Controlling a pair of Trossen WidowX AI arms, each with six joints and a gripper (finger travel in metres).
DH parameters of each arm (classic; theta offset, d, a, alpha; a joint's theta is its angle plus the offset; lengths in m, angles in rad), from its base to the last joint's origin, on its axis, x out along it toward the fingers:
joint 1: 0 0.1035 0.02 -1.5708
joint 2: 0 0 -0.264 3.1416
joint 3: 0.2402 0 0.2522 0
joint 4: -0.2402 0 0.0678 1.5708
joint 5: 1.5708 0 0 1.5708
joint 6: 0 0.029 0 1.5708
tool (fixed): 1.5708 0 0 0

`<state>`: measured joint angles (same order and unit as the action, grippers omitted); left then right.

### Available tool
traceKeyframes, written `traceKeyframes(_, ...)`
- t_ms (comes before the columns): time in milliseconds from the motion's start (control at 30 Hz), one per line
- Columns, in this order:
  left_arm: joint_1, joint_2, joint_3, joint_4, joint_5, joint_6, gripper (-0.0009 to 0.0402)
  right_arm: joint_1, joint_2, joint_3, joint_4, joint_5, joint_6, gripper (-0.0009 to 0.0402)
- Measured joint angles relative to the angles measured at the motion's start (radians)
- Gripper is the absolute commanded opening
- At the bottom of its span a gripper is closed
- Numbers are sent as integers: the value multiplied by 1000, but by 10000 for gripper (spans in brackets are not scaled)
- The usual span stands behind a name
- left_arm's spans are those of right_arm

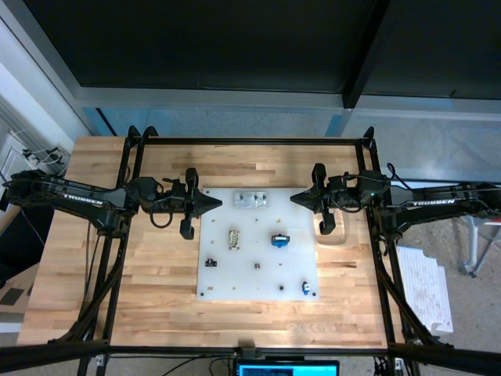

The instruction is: Pick the RJ45 connector and install on taskboard

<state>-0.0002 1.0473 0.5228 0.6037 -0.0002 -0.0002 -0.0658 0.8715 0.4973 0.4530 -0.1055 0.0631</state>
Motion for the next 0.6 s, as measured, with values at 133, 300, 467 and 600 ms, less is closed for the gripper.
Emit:
traceKeyframes(133,0,0,0,0,0,0,0,0,0,0,0,0,0,0)
traceKeyframes(300,0,0,0,0,0,0,0,0,0,0,0,0,0,0)
traceKeyframes(467,0,0,0,0,0,0,0,0,0,3,-7,0,98,0)
traceKeyframes(600,0,0,0,0,0,0,0,0,0,79,-205,13,96,0)
